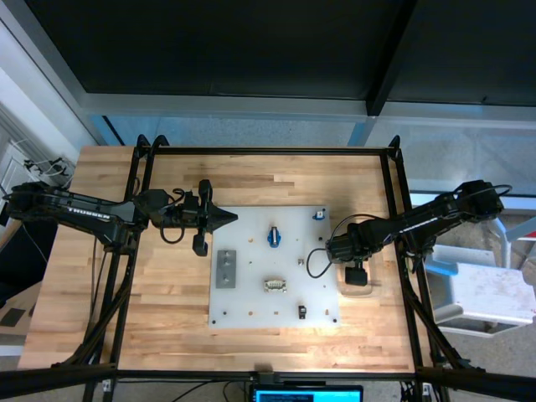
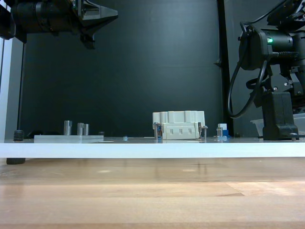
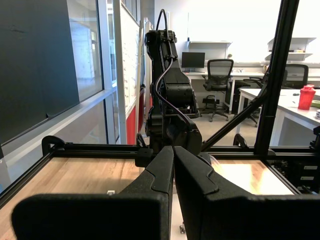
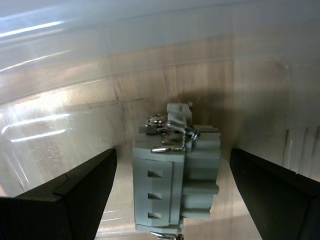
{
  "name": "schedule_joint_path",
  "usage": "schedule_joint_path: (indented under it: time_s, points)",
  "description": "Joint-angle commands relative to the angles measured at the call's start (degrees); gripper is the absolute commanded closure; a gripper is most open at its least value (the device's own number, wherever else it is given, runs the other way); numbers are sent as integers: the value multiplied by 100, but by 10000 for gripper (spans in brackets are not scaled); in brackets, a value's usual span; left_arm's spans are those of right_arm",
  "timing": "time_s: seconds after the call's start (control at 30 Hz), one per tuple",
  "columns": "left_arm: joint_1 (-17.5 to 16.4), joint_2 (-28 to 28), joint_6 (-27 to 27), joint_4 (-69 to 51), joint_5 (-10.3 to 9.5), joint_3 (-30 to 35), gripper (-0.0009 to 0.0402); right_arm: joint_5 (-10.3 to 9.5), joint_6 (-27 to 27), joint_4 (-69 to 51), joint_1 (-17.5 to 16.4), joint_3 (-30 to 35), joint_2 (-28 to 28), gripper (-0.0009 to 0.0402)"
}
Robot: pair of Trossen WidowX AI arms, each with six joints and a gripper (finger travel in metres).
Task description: Pick the HAN10E connector and install in the HAN10E hub
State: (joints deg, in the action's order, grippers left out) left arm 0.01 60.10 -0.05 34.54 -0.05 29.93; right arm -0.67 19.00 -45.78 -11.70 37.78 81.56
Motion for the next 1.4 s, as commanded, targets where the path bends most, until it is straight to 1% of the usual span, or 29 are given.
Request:
schedule_joint_path:
  time_s: [0.03, 0.13, 0.3, 0.6, 0.8, 0.83, 0.87, 0.93, 1.1, 1.4]
  points:
    - [0, 0, 2, 0, 2, 2, 393, -52, 20, -42, -2, 20, -57, 75]
    - [-2, 0, 0, 0, 2, 2, 393, -48, 2, -177, -2, 101, -59, 83]
    - [0, 0, 2, 0, 0, 2, 393, -46, 7, -251, -2, 136, -59, 117]
    - [0, 0, 2, 0, 2, 2, 393, -44, 9, -319, -2, 136, -59, 215]
    - [-2, 0, 0, 0, 2, 2, 393, -125, 7, -328, -2, 140, -59, 278]
    - [0, 2, 0, 0, 2, 2, 393, -208, 4, -348, -2, 153, -59, 286]
    - [0, 0, 2, 0, 0, 2, 393, -240, 2, -385, -2, 179, -59, 293]
    - [0, 0, 2, 0, 2, 2, 393, -236, -4, -487, -2, 260, -59, 305]
    - [-2, 0, 0, 0, 2, 2, 393, -229, -170, -852, 0, 599, -98, 323]
    - [-2, 0, 2, 7, 2, 2, 393, -195, -175, -1390, 9, 1517, -437, 309]
